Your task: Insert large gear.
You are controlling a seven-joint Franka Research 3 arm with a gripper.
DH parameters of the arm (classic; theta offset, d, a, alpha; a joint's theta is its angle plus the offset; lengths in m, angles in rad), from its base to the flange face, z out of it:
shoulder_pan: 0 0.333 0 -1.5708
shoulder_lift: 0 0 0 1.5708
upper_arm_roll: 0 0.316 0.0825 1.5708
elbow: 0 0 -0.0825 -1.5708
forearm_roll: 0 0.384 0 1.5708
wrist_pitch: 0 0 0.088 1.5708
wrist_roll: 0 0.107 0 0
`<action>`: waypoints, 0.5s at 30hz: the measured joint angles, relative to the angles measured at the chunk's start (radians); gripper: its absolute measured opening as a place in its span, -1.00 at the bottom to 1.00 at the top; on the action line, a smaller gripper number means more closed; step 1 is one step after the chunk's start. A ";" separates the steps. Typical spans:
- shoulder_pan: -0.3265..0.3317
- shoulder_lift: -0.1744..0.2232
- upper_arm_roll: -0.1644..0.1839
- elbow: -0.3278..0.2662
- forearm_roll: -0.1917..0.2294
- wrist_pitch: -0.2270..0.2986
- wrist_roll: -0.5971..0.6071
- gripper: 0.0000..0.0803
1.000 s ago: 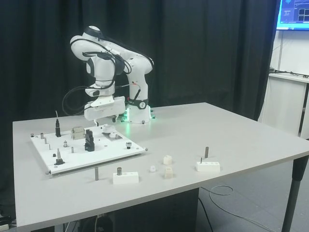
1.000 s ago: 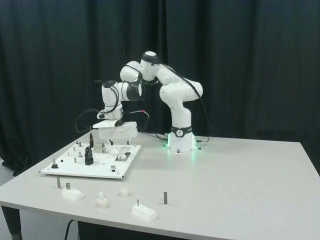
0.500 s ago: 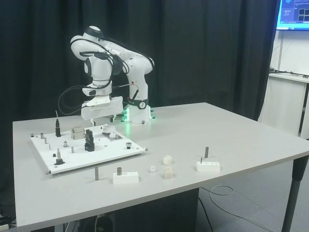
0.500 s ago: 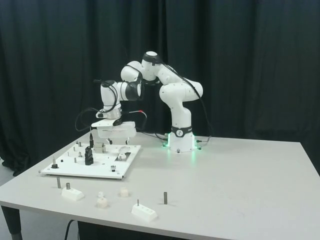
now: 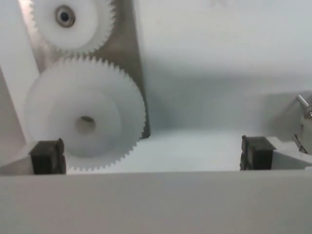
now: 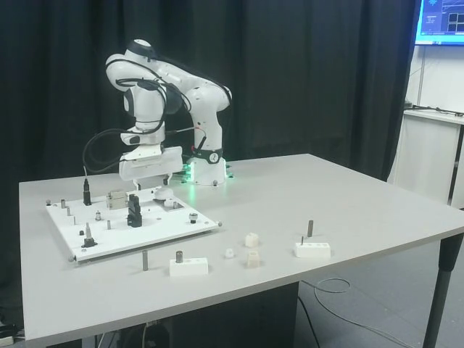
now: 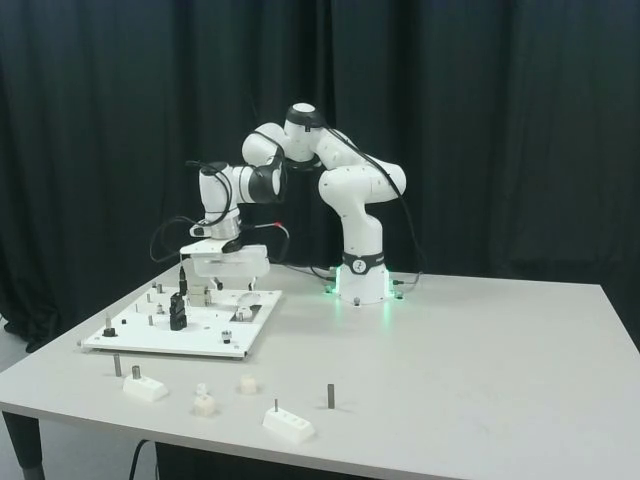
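Large gear seated on the board, hand wide above it

Large gear point(image 5: 85, 122) lies flat on the white board point(image 6: 156, 228), its teeth meeting those of a smaller gear point(image 5: 68, 22) beside it. We see our hand point(image 5: 151, 155) hanging over the board with its black fingertips point(image 5: 48, 157) spread wide and holding nothing; one tip stands at the gear's edge, the other well apart from it. From the room, the arm point(image 7: 300, 175) reaches over the board's far end on the grey counter point(image 7: 480, 360).
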 joint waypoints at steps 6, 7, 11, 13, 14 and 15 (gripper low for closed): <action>-0.007 0.000 -0.016 0.000 -0.010 0.022 0.003 0.99; -0.008 0.000 -0.019 0.000 -0.011 0.025 0.003 0.99; -0.012 0.000 -0.028 0.000 -0.012 0.031 0.003 0.99; -0.013 0.000 -0.031 0.000 -0.012 0.032 0.003 0.99; -0.014 0.000 -0.032 0.000 -0.012 0.032 0.003 0.99; -0.014 0.000 -0.032 0.000 -0.012 0.032 0.003 0.99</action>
